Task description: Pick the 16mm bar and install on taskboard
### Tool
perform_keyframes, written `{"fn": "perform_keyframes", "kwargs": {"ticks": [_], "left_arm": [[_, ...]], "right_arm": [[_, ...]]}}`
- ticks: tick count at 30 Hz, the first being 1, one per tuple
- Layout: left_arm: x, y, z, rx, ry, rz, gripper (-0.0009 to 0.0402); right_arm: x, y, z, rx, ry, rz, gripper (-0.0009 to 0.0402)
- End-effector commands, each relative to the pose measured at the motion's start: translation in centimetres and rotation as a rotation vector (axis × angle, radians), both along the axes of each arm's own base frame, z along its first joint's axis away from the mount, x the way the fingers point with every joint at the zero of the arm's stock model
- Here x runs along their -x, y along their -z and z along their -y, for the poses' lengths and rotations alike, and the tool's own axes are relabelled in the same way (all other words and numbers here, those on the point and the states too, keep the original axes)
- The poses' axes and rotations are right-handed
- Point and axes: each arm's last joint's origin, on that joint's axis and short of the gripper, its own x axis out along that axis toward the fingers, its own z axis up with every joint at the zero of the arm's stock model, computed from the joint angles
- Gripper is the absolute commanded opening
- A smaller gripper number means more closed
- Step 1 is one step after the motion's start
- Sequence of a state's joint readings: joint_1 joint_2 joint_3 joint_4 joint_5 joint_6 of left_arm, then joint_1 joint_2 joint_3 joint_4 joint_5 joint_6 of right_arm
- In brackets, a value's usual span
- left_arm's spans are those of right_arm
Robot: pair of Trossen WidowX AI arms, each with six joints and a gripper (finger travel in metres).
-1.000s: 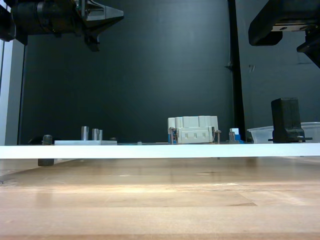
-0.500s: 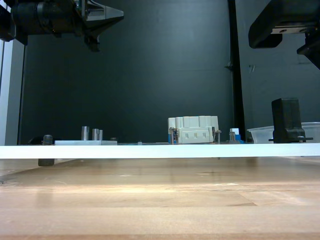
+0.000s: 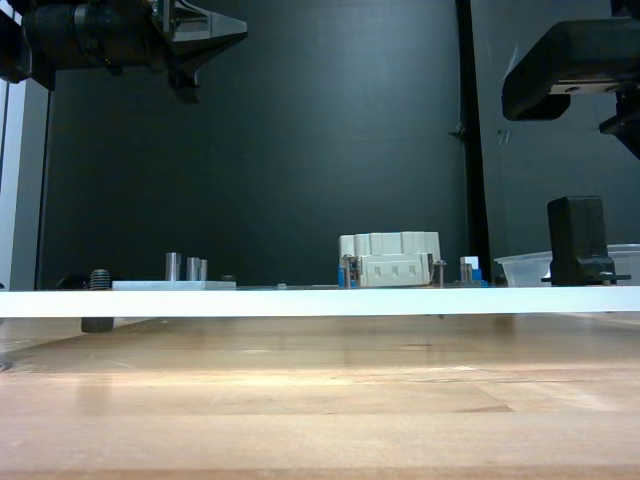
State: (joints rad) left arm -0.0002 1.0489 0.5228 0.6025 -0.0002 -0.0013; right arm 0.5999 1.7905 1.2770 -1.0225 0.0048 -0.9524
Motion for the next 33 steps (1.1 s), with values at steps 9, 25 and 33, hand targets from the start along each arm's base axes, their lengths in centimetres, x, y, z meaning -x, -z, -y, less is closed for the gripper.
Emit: {"fn": "perform_keyframes", "kwargs": {"ticks": [9,25,33], "left_arm": [[0.0,0.0,0.0,0.0,0.0,0.0,0.0],[0.0,0.0,0.0,0.0,0.0,0.0,0.0],[0.0,0.0,0.0,0.0,0.0,0.0,0.0]], "right_arm": [[0.0,0.0,0.0,0.005,0.002,-0.001,0.002],[0.5,-1.9,0.4,0.004,0.034,0.056,0.0222],[0.9,-4.8,0.9,0.008,0.039,0.082,0.0234]]}}
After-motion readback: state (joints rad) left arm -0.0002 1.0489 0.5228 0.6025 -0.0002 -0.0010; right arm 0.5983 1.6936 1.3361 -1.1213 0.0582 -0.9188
